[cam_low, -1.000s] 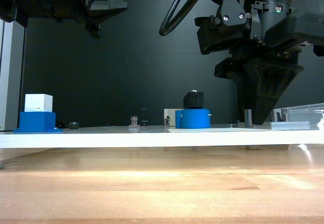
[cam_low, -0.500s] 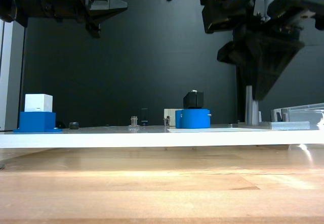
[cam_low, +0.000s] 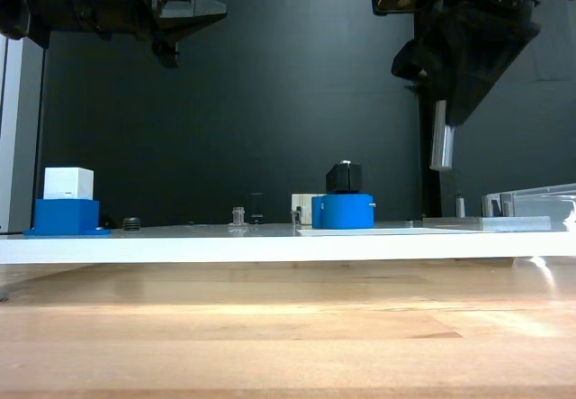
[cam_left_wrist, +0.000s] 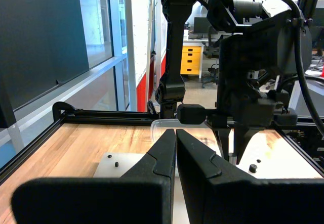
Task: Remove the 16mm cylinder and place in the container
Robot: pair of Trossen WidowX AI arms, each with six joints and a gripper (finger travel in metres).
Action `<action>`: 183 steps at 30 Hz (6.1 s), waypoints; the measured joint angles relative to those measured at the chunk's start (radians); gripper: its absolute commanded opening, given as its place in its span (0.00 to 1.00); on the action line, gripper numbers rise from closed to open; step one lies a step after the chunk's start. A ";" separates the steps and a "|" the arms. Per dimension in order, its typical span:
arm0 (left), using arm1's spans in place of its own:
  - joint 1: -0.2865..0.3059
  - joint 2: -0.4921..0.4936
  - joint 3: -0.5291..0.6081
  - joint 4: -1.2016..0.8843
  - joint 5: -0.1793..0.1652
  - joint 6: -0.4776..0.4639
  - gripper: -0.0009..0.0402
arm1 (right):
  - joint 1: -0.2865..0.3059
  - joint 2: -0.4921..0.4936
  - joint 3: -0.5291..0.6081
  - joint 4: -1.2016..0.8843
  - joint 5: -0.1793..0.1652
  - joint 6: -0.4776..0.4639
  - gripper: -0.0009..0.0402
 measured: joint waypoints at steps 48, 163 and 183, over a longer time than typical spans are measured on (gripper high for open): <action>0.000 0.000 0.000 0.000 0.000 0.000 0.02 | 0.008 -0.424 -0.388 0.049 0.063 0.080 0.26; 0.000 0.000 0.000 0.000 0.000 0.000 0.02 | 0.057 -0.468 -0.451 0.159 0.123 0.182 0.04; 0.000 0.000 0.000 0.000 0.000 0.000 0.02 | 0.109 -0.579 -0.499 -0.169 0.016 0.320 0.04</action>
